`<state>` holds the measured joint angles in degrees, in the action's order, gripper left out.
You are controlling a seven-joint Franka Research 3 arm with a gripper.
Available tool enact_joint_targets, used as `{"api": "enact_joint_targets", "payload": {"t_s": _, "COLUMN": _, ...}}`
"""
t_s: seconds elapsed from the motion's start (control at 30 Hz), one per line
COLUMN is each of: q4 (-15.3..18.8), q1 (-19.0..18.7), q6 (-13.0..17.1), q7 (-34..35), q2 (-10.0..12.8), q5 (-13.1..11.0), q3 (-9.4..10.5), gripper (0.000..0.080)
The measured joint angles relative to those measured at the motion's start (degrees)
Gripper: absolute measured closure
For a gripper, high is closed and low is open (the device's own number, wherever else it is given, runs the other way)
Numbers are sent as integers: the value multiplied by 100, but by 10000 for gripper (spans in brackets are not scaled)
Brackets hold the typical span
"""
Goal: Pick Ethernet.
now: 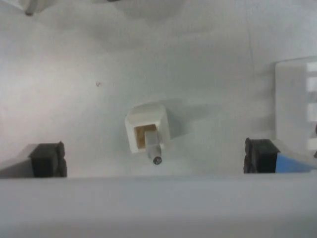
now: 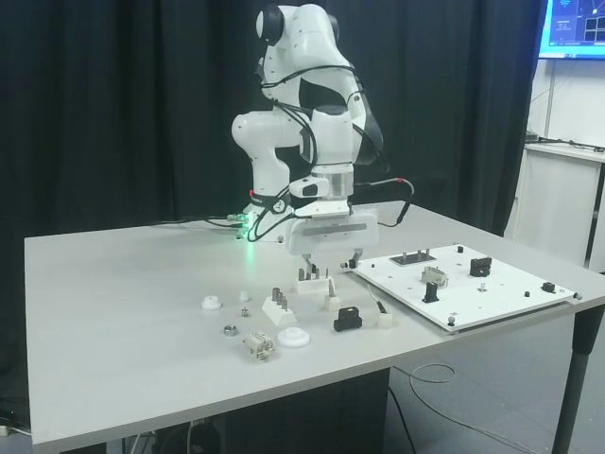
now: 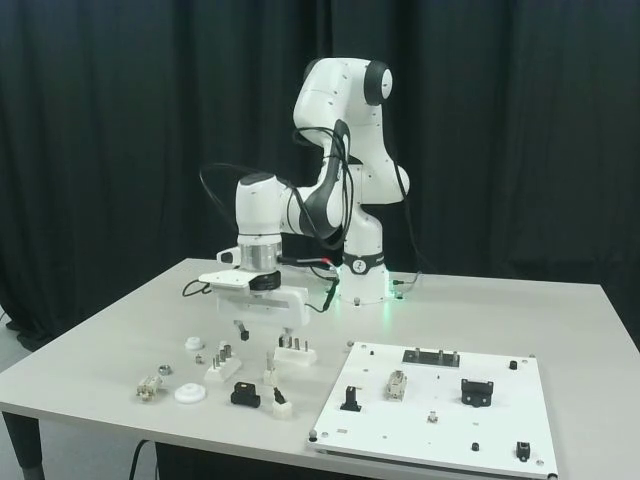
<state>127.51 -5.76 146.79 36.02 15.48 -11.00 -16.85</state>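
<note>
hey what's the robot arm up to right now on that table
The white Franka arm holds its open gripper low over the grey table, right above a small white connector piece that sits between the two black fingertips. Nothing is grasped yet. A white board with mounted parts lies beside it.

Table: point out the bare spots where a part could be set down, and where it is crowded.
The grey table is bare across its whole end away from the white board, and also behind the board beside the arm's base. It is crowded under the gripper, where the small parts cluster by the board's edge.
</note>
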Motion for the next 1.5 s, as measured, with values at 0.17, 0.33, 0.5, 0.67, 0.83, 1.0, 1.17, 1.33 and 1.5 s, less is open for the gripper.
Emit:
{"api": "enact_joint_targets", "payload": {"t_s": 0.17, "q4": 3, "q1": -2, "q6": 163, "q7": -34, "q2": 149, "q5": -61, "q3": 16, "gripper": 3}}
{"api": "enact_joint_targets", "payload": {"t_s": 0.33, "q4": 3, "q1": -2, "q6": 254, "q7": -82, "q2": 259, "q5": -78, "q3": 29, "gripper": 3}}
{"api": "enact_joint_targets", "payload": {"t_s": 0.5, "q4": 3, "q1": -2, "q6": 275, "q7": -129, "q2": 337, "q5": -93, "q3": 33, "gripper": 3}}
{"api": "enact_joint_targets", "payload": {"t_s": 0.67, "q4": 11, "q1": -2, "q6": 276, "q7": -161, "q2": 396, "q5": -122, "q3": 41, "gripper": 3}}
{"api": "enact_joint_targets", "payload": {"t_s": 0.83, "q4": 31, "q1": -2, "q6": 291, "q7": -217, "q2": 457, "q5": -204, "q3": 48, "gripper": 3}}
{"api": "enact_joint_targets", "payload": {"t_s": 1.0, "q4": 94, "q1": -2, "q6": 393, "q7": -270, "q2": 501, "q5": -248, "q3": 54, "gripper": 3}}
{"api": "enact_joint_targets", "payload": {"t_s": 1.17, "q4": 185, "q1": -2, "q6": 544, "q7": -302, "q2": 518, "q5": -261, "q3": 69, "gripper": 3}}
{"api": "enact_joint_targets", "payload": {"t_s": 1.33, "q4": 264, "q1": -3, "q6": 682, "q7": -337, "q2": 520, "q5": -270, "q3": 78, "gripper": 3}}
{"api": "enact_joint_targets", "payload": {"t_s": 1.5, "q4": 294, "q1": -2, "q6": 714, "q7": -337, "q2": 520, "q5": -372, "q3": 78, "gripper": 3}}
